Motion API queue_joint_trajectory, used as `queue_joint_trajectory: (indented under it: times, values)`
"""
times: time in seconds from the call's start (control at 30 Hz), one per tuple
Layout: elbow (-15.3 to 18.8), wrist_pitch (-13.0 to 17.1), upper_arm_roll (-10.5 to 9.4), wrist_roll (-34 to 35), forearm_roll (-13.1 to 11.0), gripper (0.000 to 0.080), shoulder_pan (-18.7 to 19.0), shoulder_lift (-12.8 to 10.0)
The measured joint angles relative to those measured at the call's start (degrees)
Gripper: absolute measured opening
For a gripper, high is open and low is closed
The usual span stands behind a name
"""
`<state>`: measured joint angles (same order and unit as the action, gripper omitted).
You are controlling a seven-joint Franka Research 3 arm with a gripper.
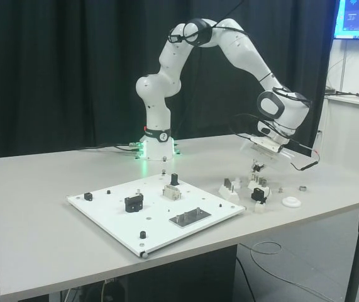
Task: Pick Ethernet.
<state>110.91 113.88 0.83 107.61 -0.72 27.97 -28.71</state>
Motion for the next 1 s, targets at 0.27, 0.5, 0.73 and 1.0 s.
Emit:
queue_joint_trajectory:
  times: [0.27, 0.5, 0.73, 1.0]
  values:
    - [-0.14, 0.04, 0.0, -0.08, 0.02, 0.007, -0.15, 0.06]
    - [-0.62, -0.64, 0.0, -0.52, 0.21, 0.007, -0.49, 0.9]
    - [-1.74, -2.33, 0.02, -0.93, 0.34, 0.007, -0.83, 2.2]
    - [-2.66, -3.85, 0.03, -1.14, 0.34, 0.007, -1.09, 3.05]
